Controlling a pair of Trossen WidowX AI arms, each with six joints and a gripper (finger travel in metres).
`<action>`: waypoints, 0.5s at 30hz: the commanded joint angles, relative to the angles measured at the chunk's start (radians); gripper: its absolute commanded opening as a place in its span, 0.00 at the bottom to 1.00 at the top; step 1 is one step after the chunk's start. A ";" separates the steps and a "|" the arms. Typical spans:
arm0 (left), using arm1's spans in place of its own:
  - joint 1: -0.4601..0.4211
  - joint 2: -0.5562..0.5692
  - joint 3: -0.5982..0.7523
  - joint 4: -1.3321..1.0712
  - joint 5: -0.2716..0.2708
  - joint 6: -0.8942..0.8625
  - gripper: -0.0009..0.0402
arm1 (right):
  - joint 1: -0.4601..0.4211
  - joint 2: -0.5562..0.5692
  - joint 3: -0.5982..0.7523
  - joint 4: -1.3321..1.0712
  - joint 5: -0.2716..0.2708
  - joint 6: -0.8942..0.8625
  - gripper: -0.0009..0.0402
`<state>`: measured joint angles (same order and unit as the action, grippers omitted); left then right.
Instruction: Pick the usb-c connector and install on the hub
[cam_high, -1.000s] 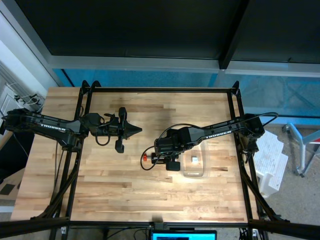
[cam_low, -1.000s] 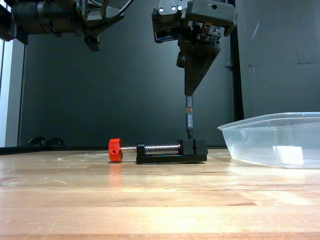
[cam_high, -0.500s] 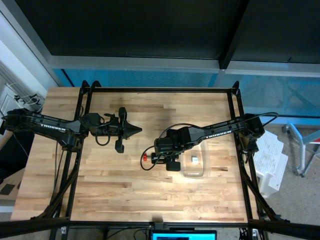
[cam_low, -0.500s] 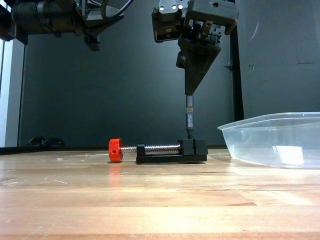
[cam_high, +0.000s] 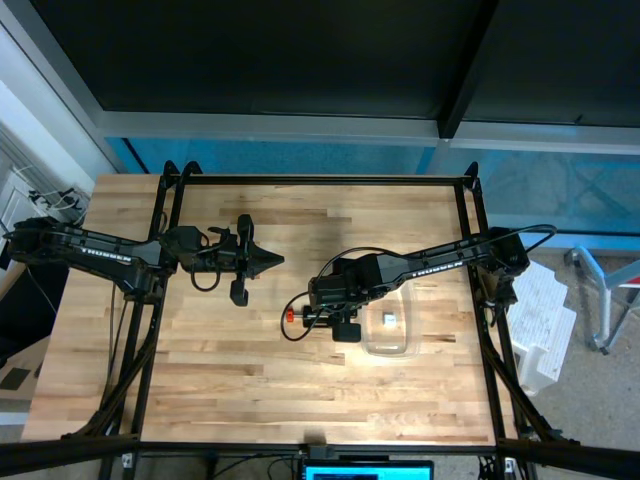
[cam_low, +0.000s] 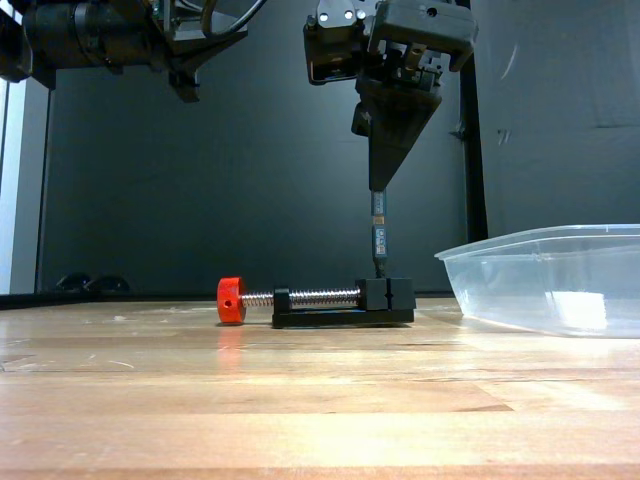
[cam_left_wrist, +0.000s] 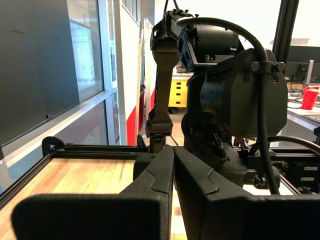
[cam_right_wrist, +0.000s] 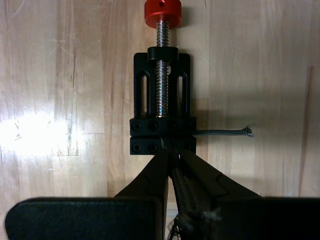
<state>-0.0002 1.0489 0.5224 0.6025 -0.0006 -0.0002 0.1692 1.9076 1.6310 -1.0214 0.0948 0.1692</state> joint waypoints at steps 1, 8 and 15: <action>0.000 0.000 0.000 0.000 0.000 0.000 0.02 | 0.000 0.000 -0.006 0.004 0.001 0.001 0.02; 0.000 0.000 0.000 0.000 0.000 0.000 0.02 | 0.000 0.000 -0.008 0.011 0.002 0.000 0.02; 0.000 0.000 0.000 0.000 0.000 0.000 0.02 | 0.000 0.000 -0.012 0.019 -0.002 0.001 0.02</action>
<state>-0.0002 1.0489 0.5228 0.6025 -0.0006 -0.0006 0.1684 1.9076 1.6196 -1.0023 0.0967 0.1692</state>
